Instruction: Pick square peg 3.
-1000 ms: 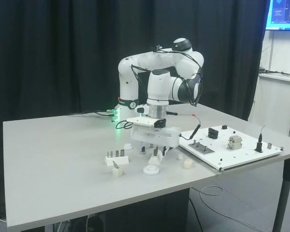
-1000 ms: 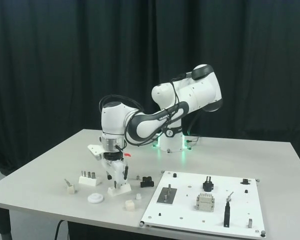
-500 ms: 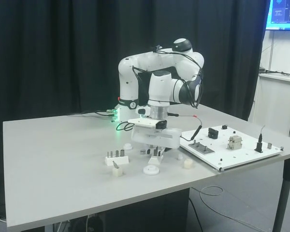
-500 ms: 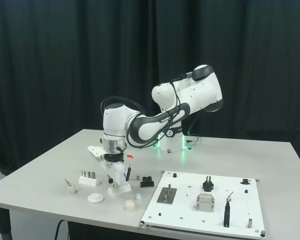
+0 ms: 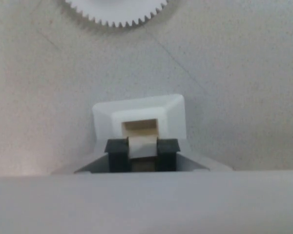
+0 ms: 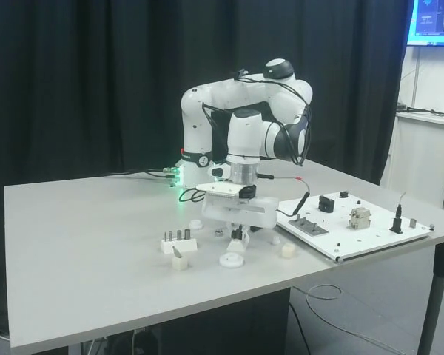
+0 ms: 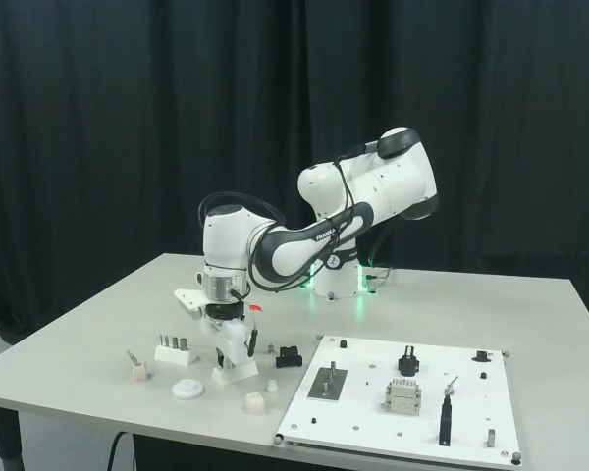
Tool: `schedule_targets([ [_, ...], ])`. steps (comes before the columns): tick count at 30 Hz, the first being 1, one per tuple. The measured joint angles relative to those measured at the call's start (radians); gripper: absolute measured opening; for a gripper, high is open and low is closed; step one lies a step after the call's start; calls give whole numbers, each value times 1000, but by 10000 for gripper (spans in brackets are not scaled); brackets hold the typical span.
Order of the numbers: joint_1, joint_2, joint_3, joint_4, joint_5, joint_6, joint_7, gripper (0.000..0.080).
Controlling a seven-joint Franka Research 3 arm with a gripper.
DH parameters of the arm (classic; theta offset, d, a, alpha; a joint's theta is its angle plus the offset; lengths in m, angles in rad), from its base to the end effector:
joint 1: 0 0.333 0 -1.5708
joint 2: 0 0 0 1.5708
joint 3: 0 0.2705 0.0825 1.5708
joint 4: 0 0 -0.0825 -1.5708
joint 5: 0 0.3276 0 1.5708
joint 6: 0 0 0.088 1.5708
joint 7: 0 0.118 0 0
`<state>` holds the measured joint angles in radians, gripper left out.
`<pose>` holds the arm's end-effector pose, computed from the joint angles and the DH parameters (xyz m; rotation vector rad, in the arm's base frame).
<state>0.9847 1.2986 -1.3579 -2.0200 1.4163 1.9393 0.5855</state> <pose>0.5111 -0.1203 0.1912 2.2182 -2.2144 0.1001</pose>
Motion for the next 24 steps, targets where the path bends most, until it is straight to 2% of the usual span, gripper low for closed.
schedule_targets([
  [11,0,0,-15,0,0,-4,0,116],
  [24,14,-3,-87,1,-3,-57,0,116],
])
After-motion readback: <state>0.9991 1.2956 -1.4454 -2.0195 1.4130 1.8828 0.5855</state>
